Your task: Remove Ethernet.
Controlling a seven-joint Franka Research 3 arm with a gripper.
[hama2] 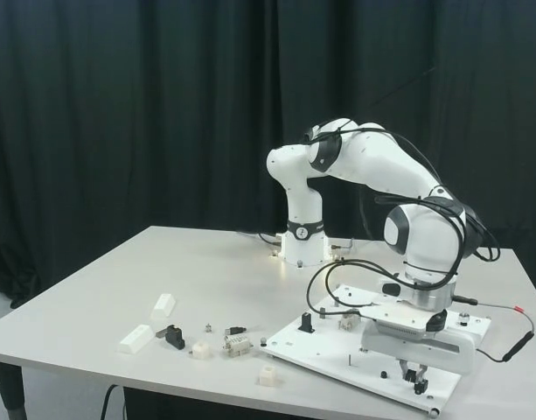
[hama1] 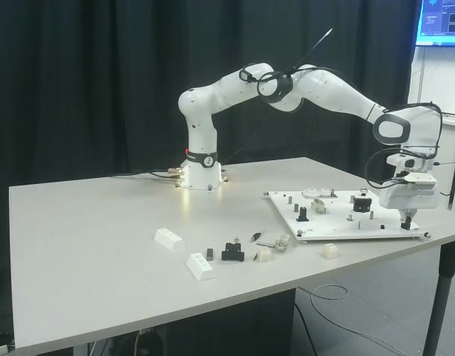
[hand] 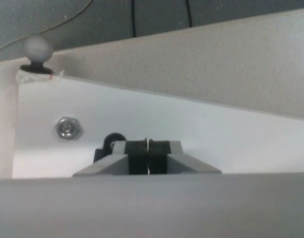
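Jaws down at the board's near corner, closed together

We see the gripper (hand: 148,157) low over the white board (hama1: 383,230) that lies on the grey table (hama1: 101,222), its jaws pressed together with nothing visibly between them. We cannot pick out the Ethernet plug; we judge it sits among the board's fixtures, so the arm (hama2: 372,166) reaches there.

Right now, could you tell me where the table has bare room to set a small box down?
The grey table is bare left of the arm's base, back to its far edge. It is crowded near the white blocks, the loose parts and the white board under the gripper.
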